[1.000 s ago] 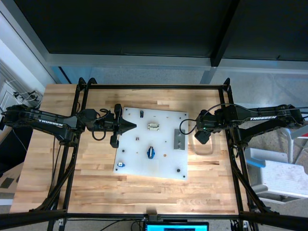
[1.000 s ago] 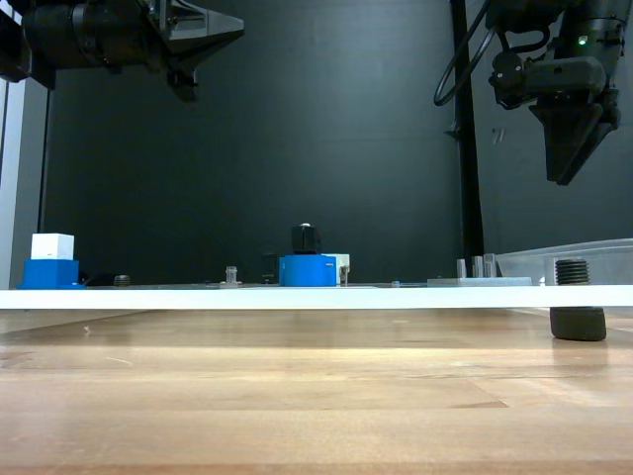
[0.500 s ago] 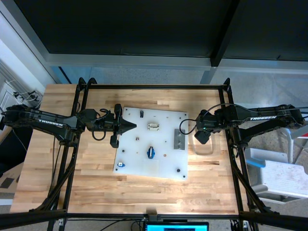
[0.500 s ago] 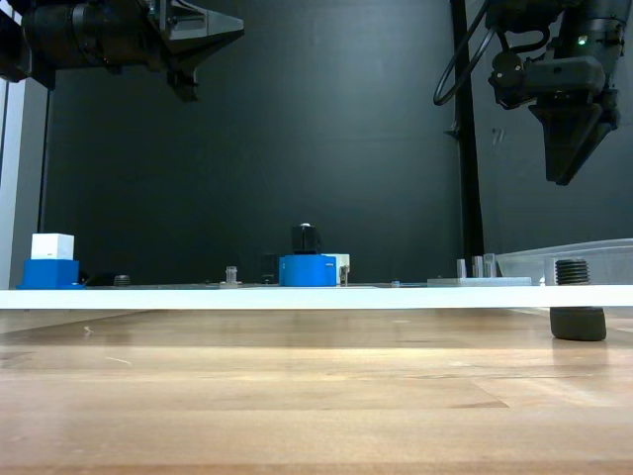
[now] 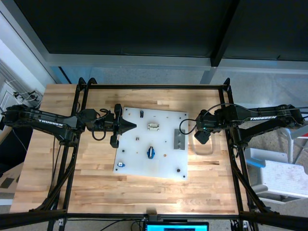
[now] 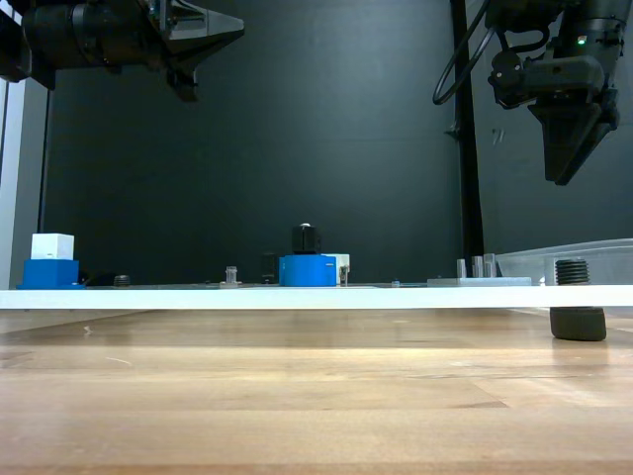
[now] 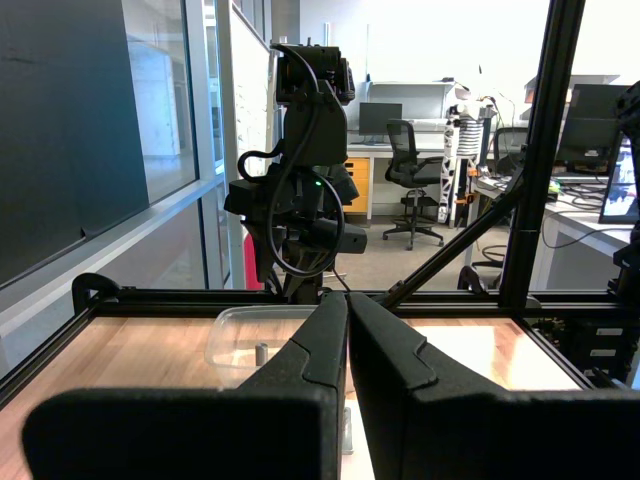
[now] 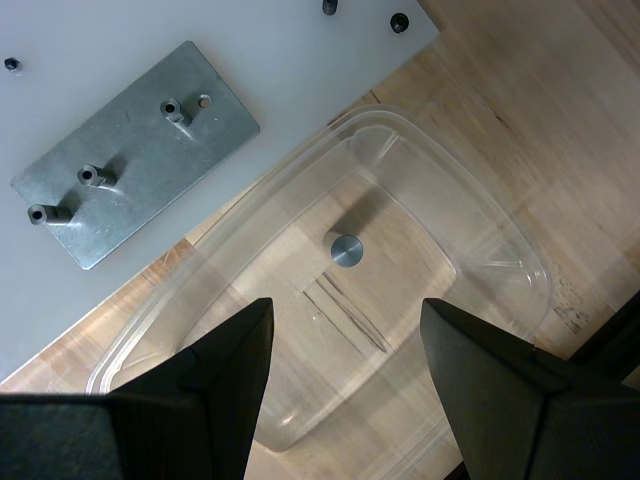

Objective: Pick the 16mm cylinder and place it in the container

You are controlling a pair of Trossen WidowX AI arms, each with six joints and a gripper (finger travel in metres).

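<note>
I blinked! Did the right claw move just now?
No. The right gripper hangs open above the container, unchanged; left gripper parked shut over the board's left edge.

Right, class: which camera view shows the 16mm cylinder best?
The right wrist view: the open right gripper hangs over the container, with the 16mm cylinder standing plainly inside. The left wrist view, past the shut left gripper above the board's left edge, shows a small peg. High and low views don't resolve it.

The 16mm cylinder [image 8: 347, 250] stands in the container [image 8: 472, 218], just right of the board [image 5: 159, 166]. The right claw [image 6: 566, 176] hangs above the container. The left claw [image 5: 134, 125] is over the board's left edge.
</note>
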